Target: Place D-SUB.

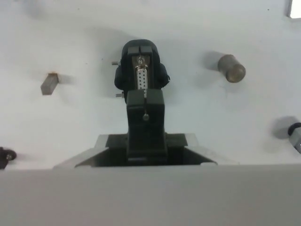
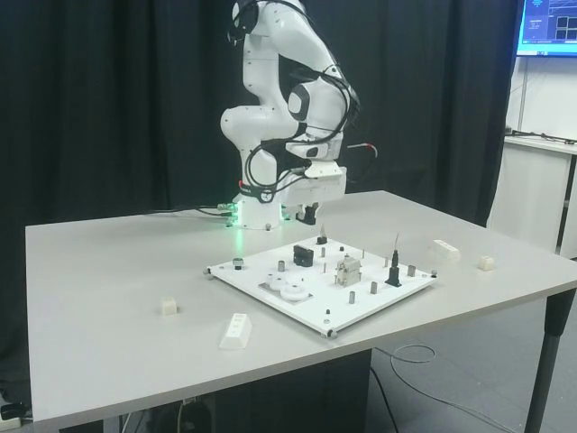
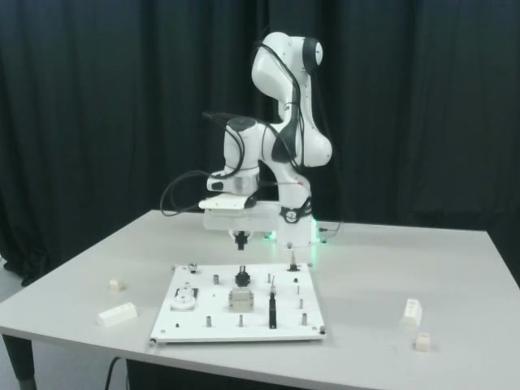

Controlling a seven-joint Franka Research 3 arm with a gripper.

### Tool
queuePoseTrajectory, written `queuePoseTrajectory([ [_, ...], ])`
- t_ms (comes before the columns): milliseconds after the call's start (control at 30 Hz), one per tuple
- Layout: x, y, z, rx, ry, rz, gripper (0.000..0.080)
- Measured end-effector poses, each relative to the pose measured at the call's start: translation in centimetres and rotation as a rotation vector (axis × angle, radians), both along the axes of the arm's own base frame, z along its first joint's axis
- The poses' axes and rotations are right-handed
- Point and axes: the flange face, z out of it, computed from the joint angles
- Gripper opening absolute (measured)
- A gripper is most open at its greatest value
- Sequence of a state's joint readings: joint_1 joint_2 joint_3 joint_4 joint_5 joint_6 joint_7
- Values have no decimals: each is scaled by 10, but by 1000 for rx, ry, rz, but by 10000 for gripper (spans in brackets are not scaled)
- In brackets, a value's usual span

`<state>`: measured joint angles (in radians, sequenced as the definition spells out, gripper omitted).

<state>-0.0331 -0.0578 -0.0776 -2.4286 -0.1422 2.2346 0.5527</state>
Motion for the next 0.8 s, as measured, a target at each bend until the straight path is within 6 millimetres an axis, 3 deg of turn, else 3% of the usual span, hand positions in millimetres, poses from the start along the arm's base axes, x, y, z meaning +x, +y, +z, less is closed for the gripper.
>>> queuePoseTrajectory([
  [800, -1, 1, 9, 16, -10, -20, 154],
])
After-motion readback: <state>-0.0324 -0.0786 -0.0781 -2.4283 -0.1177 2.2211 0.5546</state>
